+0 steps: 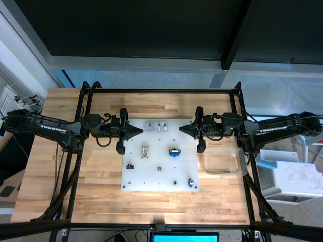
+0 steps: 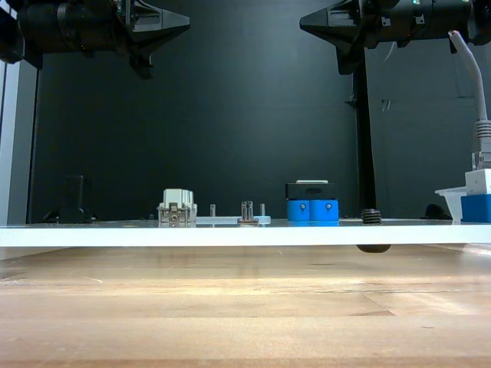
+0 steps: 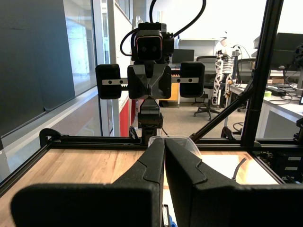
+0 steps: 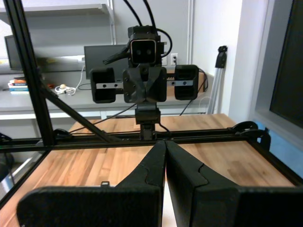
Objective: Remove the rj45 connector and place it in the container
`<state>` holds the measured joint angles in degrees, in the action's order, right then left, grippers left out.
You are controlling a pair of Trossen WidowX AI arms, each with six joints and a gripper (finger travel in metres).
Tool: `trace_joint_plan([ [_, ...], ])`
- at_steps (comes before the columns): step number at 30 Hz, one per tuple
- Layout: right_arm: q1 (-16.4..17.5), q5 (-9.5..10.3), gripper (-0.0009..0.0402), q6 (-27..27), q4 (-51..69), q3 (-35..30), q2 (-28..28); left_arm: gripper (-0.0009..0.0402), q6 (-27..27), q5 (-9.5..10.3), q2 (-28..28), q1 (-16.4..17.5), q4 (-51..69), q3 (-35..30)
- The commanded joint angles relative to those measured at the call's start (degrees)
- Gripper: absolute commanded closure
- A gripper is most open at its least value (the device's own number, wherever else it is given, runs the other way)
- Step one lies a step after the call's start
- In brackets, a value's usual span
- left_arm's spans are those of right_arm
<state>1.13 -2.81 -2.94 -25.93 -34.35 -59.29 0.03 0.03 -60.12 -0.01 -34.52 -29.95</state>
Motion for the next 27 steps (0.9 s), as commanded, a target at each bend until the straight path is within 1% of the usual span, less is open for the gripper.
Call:
trace_joint_plan([
  [1,0.09,-0.11,0.0393,-0.02,6.91,-2.08,0.00,0.0393,-0.02,0.00,0.00,0.00,-0.02,0.00],
  [6,0.31,-0.11,0.0393,0.13,23.06,-7.48,-0.46,0.0393,-0.02,0.00,0.00,0.02,-0.02,0.00],
  [11,0.72,-0.15,0.0393,-1.33,36.41,-12.46,-2.32,0.0393,-0.02,0.00,0.00,0.00,0.00,0.00],
  [14,1.36,-0.20,0.0394,-1.95,43.36,-15.52,-4.24,0.0393,-0.02,0.00,0.00,0.02,-0.02,0.00],
  [16,1.92,-0.68,0.0394,-2.71,47.78,-17.73,-5.86,0.0393,-0.02,0.00,0.00,0.00,-0.02,0.00],
  [19,2.86,-0.66,0.0393,-3.23,54.34,-20.98,-8.04,0.0393,-0.02,0.00,0.00,0.00,-0.02,0.00],
  [23,4.50,-0.72,0.0393,-4.17,60.11,-23.93,-8.76,0.0393,-0.02,0.00,0.00,0.00,-0.02,0.00],
  [24,5.16,-0.92,0.0393,-4.20,61.18,-24.35,-8.92,0.0393,-0.02,0.00,0.02,0.02,0.00,0.00],
  [25,5.88,-1.60,0.0393,-4.31,62.45,-24.81,-9.22,0.0393,-0.02,0.00,0.02,0.02,0.00,0.00],
  [27,7.58,-3.82,0.0394,-5.46,64.89,-25.77,-9.97,0.0393,-0.02,0.00,0.02,0.00,-0.02,0.00],
])
